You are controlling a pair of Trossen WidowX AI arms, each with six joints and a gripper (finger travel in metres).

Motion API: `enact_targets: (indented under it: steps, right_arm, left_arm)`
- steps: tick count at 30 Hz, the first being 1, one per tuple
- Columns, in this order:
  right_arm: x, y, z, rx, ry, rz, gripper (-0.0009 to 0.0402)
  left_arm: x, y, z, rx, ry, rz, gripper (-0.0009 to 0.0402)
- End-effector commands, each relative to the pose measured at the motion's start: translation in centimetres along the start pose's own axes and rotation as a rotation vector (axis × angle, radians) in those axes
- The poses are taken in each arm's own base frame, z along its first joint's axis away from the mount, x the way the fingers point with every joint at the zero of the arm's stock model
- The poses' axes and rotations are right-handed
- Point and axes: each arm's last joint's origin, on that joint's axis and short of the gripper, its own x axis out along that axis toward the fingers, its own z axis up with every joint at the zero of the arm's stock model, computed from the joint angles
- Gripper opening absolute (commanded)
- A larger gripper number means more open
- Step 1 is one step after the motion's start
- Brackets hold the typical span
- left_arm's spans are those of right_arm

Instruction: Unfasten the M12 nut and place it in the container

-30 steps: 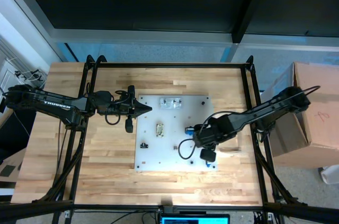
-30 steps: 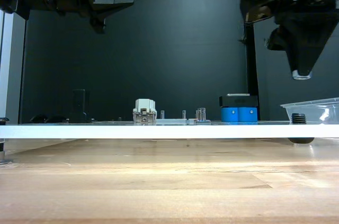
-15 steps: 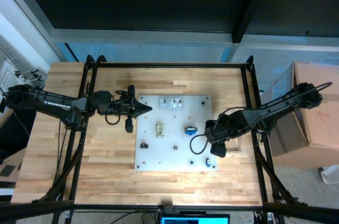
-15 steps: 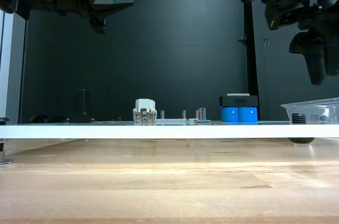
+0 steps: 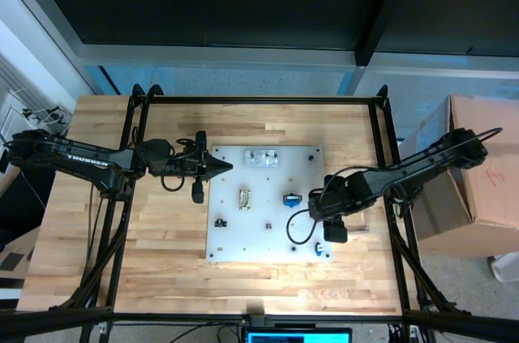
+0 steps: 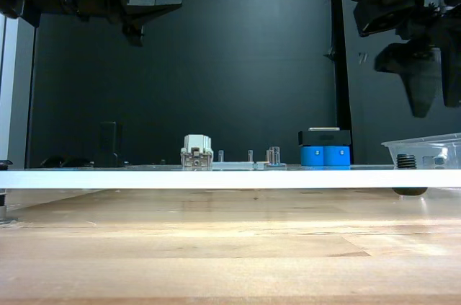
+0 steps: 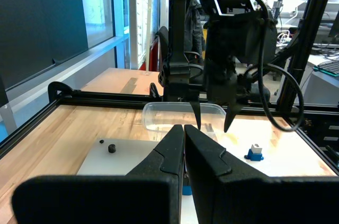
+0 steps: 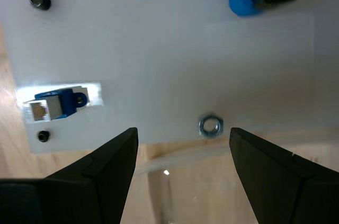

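Observation:
The small silver nut (image 8: 211, 125) lies flat and free below my right gripper (image 8: 183, 181), just inside the rim of the clear container (image 8: 159, 163). In the low view the nut (image 6: 431, 162) shows low within the container's wall (image 6: 425, 143), beside the bare ribbed stud (image 6: 406, 161). The stud (image 8: 40, 0) carries nothing. My right gripper (image 6: 432, 103) hangs open above the container (image 7: 159, 114); its arm hides the nut in the high view. My left gripper (image 5: 227, 167) hovers shut at the board's far left edge.
The white board (image 5: 243, 233) carries a blue block (image 5: 290, 199), a small blue connector (image 5: 322, 250), a beige connector (image 5: 244, 199) and a clear fixture (image 5: 262, 158). A black frame (image 5: 381, 165) rings the table. A cardboard box (image 5: 482, 181) stands off the right side.
The nut, at the right gripper's tip one second ago, has been let go and now lies low in the container. The right gripper swung right off the stud. The left arm is still.

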Motion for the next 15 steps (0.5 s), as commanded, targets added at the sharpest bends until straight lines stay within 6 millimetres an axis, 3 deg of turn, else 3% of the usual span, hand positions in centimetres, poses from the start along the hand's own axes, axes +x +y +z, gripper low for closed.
enact_targets:
  steps: [1, 15]
  right_arm:
    - [1.2, -0.3, 0.5, -0.042, 0.033, -0.017, 0.0240]
    - [3.9, -2.2, -0.5, -0.001, 0.120, -0.052, 0.0240]
  left_arm:
    - [0.0, 0.0, 0.0, 0.000, 0.000, 0.000, 0.0000]
    - [0.0, 0.0, 0.0, 0.000, 0.000, 0.000, 0.0000]
